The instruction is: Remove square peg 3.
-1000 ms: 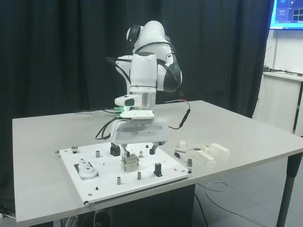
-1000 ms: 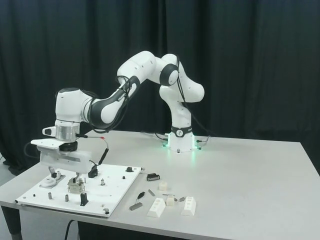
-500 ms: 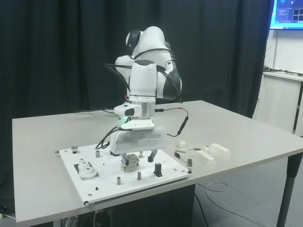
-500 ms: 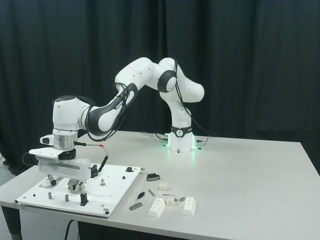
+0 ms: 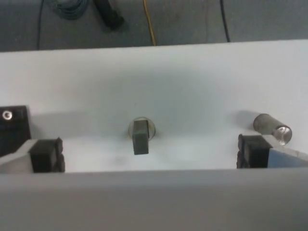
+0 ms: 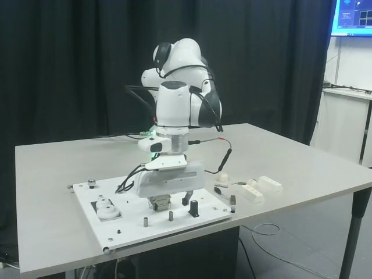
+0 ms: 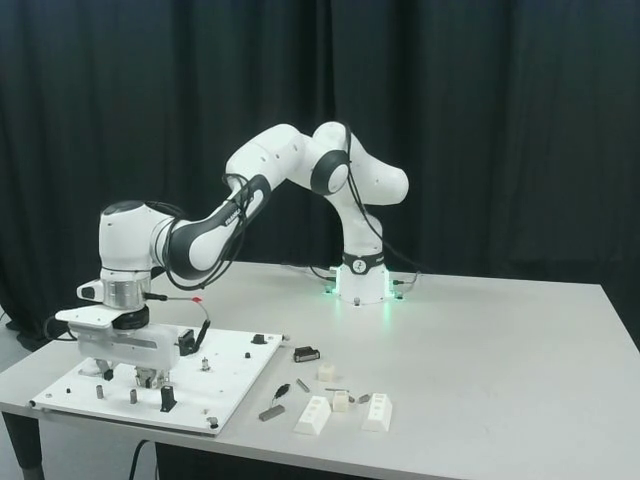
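A small grey square peg [image 5: 140,139] stands upright in a round socket of the white board [image 5: 192,86]. In the first room view the square peg [image 6: 171,215] is near the board's front edge, and the second room view has the same square peg [image 7: 133,396]. My gripper [image 5: 149,153] is open and hangs low over it. One black fingertip [image 5: 45,155] lies far to one side of the peg and the other fingertip [image 5: 252,150] far to the opposite side, neither touching it. From the room cameras the gripper [image 6: 169,201] [image 7: 125,372] is just above the board.
A round metal peg [image 5: 272,129] [image 6: 145,221] stands beside one fingertip. A black holder [image 5: 12,127] [image 6: 193,208] stands on the other side. A metal part [image 6: 160,202] sits under the hand. White blocks [image 6: 260,187] and small parts lie on the table [image 6: 290,163] beyond the white board [image 6: 116,229].
The arm has swung toward the board's front edge and come down. The hand moved from over the metal part to over the square peg. The fingers stayed open.
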Controlling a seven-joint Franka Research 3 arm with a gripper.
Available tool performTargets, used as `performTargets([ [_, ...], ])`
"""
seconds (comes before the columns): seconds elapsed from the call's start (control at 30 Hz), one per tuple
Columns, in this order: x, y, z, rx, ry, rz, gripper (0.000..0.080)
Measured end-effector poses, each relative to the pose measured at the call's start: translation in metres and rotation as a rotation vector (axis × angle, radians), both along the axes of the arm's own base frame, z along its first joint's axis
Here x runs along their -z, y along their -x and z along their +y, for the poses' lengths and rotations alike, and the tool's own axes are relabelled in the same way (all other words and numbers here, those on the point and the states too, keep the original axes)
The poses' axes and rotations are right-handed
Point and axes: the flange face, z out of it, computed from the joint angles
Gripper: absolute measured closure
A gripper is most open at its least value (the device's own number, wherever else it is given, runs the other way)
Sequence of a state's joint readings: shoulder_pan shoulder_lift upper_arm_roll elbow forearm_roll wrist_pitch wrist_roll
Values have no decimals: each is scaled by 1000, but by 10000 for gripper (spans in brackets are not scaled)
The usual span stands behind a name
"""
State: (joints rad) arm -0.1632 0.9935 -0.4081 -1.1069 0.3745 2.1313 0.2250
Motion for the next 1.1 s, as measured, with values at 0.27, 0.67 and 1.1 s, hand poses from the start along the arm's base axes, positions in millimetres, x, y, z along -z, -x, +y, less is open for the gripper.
performTargets([
  [0.27,4,-2,-2,-4,-9,20,3],
  [0.67,13,-6,2,-4,-19,50,3],
  [1.1,23,-7,2,-4,-14,74,3],
])
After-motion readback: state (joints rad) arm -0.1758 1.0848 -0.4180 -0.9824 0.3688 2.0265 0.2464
